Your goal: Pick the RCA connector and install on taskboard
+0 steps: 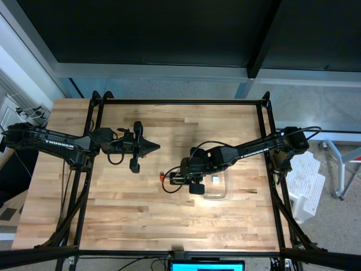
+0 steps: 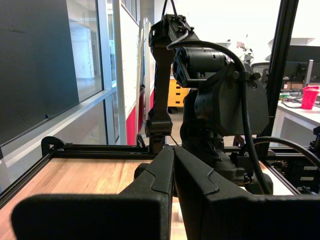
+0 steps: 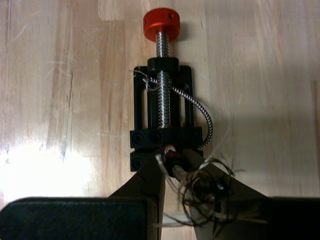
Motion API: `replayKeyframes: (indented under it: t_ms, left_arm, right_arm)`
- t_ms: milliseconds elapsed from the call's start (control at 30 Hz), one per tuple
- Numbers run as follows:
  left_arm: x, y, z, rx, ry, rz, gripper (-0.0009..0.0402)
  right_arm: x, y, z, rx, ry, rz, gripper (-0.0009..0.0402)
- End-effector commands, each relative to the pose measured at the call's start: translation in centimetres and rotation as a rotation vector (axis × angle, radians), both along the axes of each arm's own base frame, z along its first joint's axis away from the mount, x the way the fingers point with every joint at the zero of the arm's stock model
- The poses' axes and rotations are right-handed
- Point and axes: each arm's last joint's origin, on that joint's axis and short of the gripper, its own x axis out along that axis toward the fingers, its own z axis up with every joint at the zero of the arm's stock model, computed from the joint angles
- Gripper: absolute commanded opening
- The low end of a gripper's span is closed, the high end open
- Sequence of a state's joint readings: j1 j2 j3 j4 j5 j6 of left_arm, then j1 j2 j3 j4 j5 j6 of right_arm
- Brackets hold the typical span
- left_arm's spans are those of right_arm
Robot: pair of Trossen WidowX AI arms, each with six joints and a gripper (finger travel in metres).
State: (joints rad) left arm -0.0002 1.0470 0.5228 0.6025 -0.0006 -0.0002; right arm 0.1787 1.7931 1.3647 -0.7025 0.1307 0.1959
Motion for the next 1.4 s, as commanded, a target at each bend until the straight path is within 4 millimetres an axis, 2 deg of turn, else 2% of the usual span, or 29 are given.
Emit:
replayKeyframes:
  t_ms: [33, 167, 833, 1400]
  left_arm:
    - [0.0, 0.0, 0.0, 0.0, 0.0, 0.0, 0.0]
    - [0.0, 0.0, 0.0, 0.0, 0.0, 0.0, 0.0]
    - [0.0, 0.0, 0.0, 0.0, 0.0, 0.0, 0.0]
    - [0.0, 0.0, 0.0, 0.0, 0.0, 0.0, 0.0]
  right_arm:
    - [0.2, 0.0, -0.4, 0.0, 0.005, 0.0, 0.0002]
    - [0.5, 0.1, -1.0, -0.001, 0.012, 0.0, 0.0002]
    - [0.4, 0.0, -1.1, -0.004, 0.02, -0.001, 0.0002]
    - [0.6, -0.1, -3.0, -0.01, 0.055, -0.005, 0.0002]
